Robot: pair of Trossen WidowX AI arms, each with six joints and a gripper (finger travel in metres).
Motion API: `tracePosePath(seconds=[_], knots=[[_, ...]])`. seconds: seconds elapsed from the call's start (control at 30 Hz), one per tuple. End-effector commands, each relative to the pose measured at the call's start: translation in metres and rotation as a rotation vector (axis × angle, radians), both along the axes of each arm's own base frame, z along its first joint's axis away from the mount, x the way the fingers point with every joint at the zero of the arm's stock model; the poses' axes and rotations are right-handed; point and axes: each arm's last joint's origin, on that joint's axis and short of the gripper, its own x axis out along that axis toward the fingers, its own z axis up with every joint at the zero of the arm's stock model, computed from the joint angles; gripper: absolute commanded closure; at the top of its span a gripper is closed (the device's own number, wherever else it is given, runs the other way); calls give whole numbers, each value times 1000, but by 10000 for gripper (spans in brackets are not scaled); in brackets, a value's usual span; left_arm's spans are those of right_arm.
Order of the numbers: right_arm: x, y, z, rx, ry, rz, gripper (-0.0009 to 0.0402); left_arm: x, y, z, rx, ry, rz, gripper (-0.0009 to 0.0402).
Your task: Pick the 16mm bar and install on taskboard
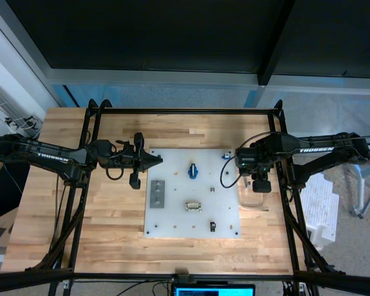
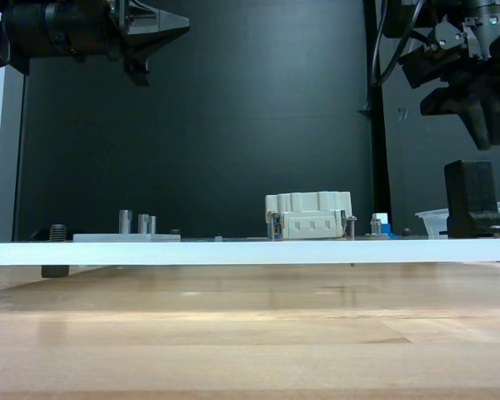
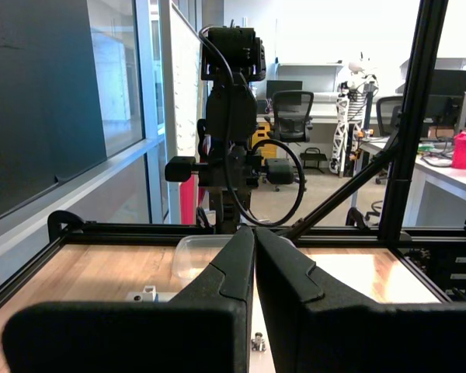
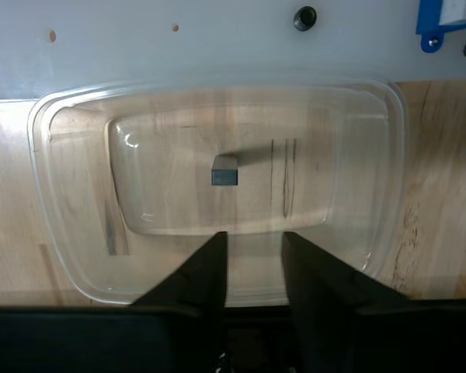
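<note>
r gripper (image 4: 254, 239) hangs over the clear tray (image 4: 62, 225), which sits on the wood table (image 1: 68, 203) just beside the right edge of the taskboard (image 1: 172, 222). its fingers (image 4: 211, 264) stand apart w/ a modest gap and nothing btwn them. the 16mm bar (image 4: 224, 171) lies alone on the tray floor, roughly mid-tray, clear of both fingertips. the r wrist view shows it as a small grey stub w/ a shadow trailing off one side. can't pick it out in the high view: too small, and the r gripper's body covers part of the tray there. in the low view only a sliver of tray rim shows beside the small black part (image 2: 471, 200), and the bar is hidden.

l gripper (image 3: 254, 231) is up in the air over the board's far left corner, pointing inward across the board. its fingers are pressed together along their length, holding nothing. its wrist cam looks level across to the r arm (image 3: 231, 116); the fingers' own bulk blocks most of the board.

on the board: grey block (image 1: 157, 193) at left, blue knob (image 1: 193, 171) toward the far side, metal connector (image 1: 193, 206) near centre, small black part near the front. in the low view both grippers are cut off by the frame's upper edge, and the block's pegs (image 2: 142, 223) show only as short stubs.
</note>
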Motion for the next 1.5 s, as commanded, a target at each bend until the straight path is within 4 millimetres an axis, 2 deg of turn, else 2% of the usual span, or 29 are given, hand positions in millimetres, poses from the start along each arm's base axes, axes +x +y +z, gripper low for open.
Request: tracePosePath(seconds=[0.03, 0.2, 0.4, 0.9, 1.5], knots=[[2, 2, -4, -12, 10, 4, 250, 0, 0, 0, 0, 0, 0, 393], [9, 4, -11, -12, 24, 1, 203, 0, 0, 0, 0, 0, 0, 393], [15, 10, -21, -14, 33, 28, 181, 0, 0, 0, 0, 0, 0, 393], [12, 13, -55, -13, 25, 30, 180, 0, 0, 0, 0, 0, 0, 393], [7, 15, -84, -13, 5, 27, 181, 0, 0, 0, 0, 0, 0, 393]])
